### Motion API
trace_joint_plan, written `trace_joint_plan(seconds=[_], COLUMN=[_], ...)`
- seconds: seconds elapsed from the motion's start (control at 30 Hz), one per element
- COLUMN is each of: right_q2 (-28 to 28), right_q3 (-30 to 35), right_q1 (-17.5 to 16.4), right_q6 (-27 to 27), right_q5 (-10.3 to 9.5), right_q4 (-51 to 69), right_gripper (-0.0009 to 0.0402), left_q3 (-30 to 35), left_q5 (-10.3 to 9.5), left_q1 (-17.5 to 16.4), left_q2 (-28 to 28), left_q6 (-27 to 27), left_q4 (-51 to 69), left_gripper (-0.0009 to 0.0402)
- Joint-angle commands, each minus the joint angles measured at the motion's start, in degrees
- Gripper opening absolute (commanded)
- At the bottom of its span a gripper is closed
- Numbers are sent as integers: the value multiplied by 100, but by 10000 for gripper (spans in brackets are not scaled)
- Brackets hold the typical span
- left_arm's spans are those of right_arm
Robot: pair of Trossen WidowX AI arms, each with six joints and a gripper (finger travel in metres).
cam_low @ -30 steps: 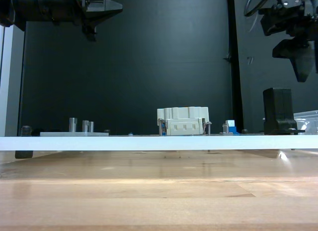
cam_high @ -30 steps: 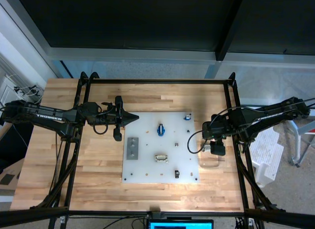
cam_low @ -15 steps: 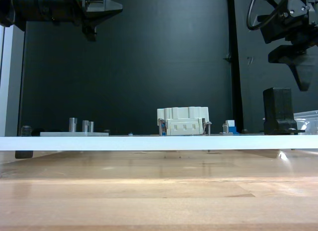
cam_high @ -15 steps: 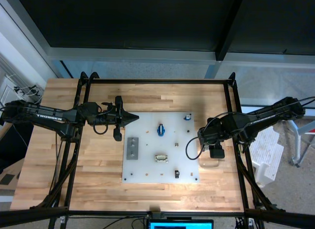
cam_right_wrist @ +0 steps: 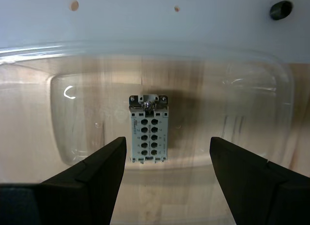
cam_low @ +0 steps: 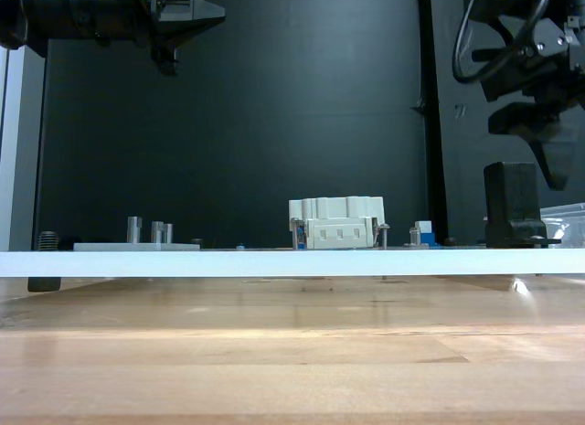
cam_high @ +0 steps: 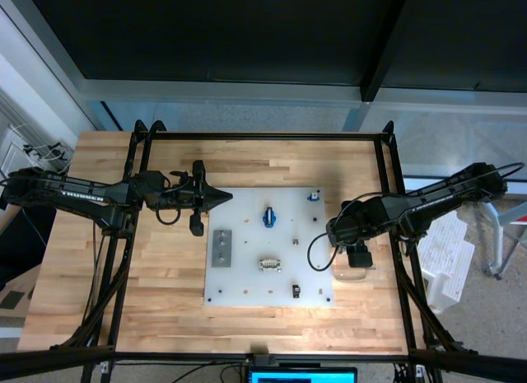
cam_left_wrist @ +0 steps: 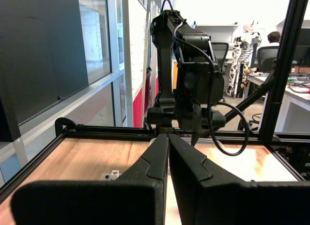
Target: Pick the HAN10E connector and install on the hub
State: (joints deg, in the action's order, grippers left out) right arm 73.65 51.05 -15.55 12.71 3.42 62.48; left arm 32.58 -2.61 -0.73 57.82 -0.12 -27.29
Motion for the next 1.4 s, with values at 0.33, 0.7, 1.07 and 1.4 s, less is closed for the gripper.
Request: trace_joint_plan(seconds=[0.33,0.7,1.07,1.4], right_q2=[0,9,190,188], right_q3=[-675,-1012,-1276,-1303], right_q1=[-271,-389,-400,-398], right_q6=[-15,35,166,181], right_q5=[-2,-2,-149,-149], right_q4=[-654,-1132,-1692,-1609], right_gripper=[240,240,240,240], left_q3=[2,2,2,2], left_q5=[2,2,2,2], left_q1=[-2,0,0,-2], left_q2=[2,2,2,2], left_q6=[0,0,0,0], left_q4=[0,0,0,0], left_gripper=[1,1,1,1])
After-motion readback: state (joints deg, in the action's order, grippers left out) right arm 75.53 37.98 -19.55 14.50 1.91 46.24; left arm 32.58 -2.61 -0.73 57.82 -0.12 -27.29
